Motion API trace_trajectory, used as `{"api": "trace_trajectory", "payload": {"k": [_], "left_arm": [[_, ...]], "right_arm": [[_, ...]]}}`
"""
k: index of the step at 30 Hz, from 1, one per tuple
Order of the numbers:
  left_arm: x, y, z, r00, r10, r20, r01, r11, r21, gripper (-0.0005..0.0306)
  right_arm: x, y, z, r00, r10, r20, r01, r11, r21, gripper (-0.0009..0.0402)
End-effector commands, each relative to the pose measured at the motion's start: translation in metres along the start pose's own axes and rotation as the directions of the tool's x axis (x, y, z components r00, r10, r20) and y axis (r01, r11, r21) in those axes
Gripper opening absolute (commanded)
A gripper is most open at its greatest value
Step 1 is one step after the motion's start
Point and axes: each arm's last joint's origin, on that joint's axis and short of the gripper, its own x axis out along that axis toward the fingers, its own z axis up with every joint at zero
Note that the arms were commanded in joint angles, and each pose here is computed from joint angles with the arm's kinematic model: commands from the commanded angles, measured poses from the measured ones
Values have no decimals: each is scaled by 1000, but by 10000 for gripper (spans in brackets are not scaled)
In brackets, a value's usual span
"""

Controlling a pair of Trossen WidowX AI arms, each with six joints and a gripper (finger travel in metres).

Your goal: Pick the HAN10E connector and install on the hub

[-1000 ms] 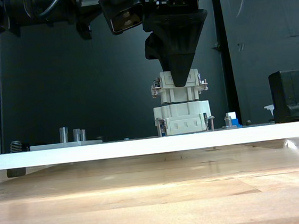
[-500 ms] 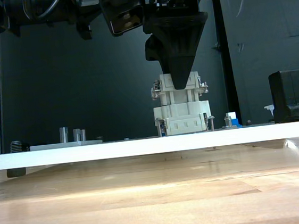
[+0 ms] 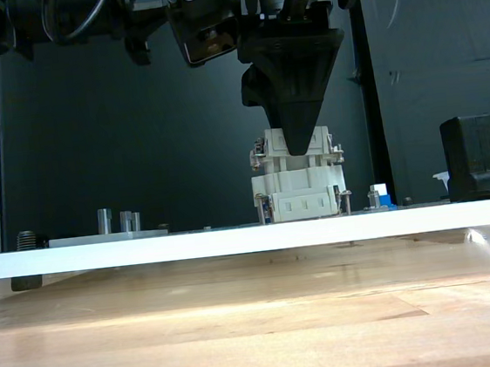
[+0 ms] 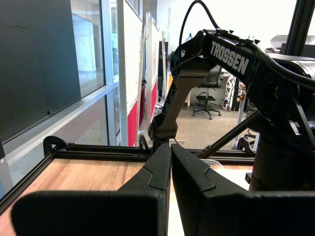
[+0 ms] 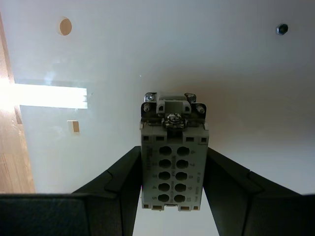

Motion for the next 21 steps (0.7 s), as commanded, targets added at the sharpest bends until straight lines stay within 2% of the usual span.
{"api": "trace_trajectory", "payload": {"k": [1, 10, 21], "left_arm": [[0, 0, 0, 1000, 0, 0, 0, 1000, 0, 0], [0, 0, 0, 1000, 0, 0, 0, 1000, 0, 0], [0, 0, 0, 1000, 0, 0, 0, 1000, 0, 0]], "right_arm": [[7, 0, 0, 1000, 8, -2, -8, 1000, -4, 25], [18, 0, -2, 1000, 9, -1, -9, 1000, -3, 25], [18, 0, -2, 1000, 10, 2, -10, 1000, 0, 25]]}}
